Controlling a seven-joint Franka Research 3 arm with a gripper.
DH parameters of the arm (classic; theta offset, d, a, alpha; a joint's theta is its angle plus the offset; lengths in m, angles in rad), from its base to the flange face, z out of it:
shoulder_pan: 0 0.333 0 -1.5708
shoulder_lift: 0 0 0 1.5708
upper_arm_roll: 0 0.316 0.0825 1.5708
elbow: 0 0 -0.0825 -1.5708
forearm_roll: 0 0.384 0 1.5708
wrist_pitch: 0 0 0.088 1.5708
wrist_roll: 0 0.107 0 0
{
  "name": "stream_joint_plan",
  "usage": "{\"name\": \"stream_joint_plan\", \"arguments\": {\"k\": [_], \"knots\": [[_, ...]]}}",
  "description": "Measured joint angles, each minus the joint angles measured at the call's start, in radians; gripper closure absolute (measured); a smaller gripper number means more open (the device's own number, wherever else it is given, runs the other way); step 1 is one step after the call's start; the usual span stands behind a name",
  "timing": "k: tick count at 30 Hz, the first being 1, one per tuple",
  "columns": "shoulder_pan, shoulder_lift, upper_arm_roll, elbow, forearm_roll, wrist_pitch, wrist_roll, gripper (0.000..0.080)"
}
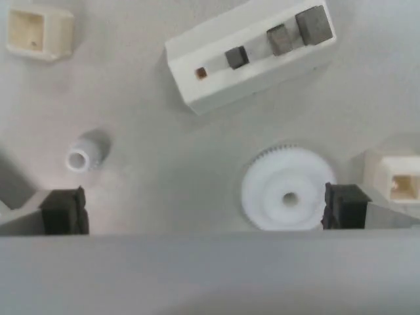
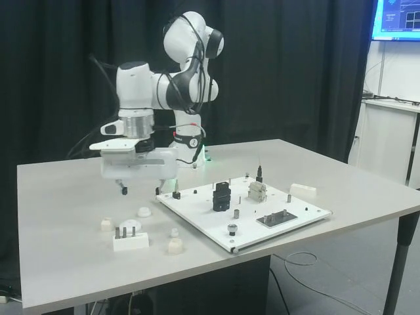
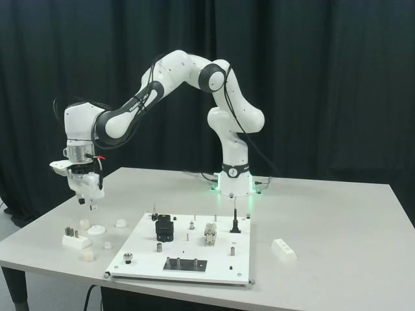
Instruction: Pick large gear.
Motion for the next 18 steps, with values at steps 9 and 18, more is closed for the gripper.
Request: {"name": "stream_joint_plan", "arguments": {"k": [9,18], "knots": [[-0.003,0.001,-0.026,-0.057,0.094,0.038,-0.296,0.0003],[-0.004,0.022,-0.029,-0.098,0.139,0.105,-0.447,0.0003]]}}
